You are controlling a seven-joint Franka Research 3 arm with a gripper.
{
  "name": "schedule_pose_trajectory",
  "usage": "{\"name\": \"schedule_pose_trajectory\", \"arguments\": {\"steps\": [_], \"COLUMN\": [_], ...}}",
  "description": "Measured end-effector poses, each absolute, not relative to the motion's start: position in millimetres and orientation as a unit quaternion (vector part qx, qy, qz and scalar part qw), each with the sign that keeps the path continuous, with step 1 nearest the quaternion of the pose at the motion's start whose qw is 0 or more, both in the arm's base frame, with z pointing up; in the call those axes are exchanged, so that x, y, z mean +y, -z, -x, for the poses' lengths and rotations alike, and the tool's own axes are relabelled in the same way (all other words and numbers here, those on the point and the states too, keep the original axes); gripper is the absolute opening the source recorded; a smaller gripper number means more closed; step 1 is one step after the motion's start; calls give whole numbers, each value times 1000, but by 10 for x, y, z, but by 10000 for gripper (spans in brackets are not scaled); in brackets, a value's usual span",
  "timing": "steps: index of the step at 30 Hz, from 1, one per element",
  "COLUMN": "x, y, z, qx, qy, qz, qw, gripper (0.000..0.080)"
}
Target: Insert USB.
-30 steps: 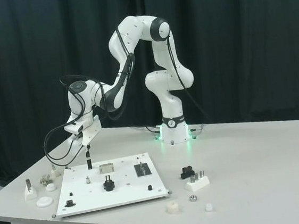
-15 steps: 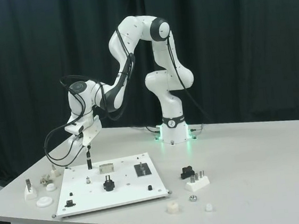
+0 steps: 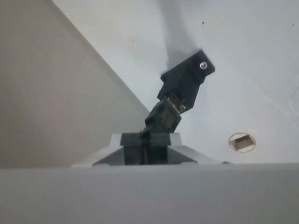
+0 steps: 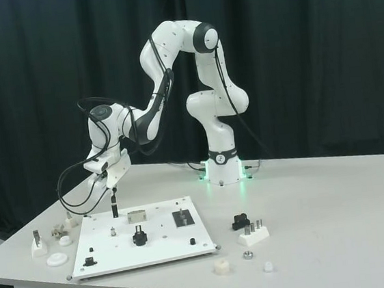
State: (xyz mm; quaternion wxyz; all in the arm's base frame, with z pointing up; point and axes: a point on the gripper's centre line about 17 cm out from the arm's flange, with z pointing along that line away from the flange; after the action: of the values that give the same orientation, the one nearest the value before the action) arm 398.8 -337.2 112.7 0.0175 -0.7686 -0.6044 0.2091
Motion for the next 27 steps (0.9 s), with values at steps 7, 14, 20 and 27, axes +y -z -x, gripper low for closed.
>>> {"name": "schedule_pose_trajectory", "arguments": {"steps": [7,14,20,27], "x": [-3398,-3435,-3454,-3447], "y": [-1128,-1127,-1124,-1121], "z": [-3991,-3974,-3966,-3974], "qx": [-603,-600,-599,-600], "qy": [-207,-206,-206,-206], "qz": [770,772,773,773], "qw": [15,14,14,13], "gripper": [28,28,28,28]}}
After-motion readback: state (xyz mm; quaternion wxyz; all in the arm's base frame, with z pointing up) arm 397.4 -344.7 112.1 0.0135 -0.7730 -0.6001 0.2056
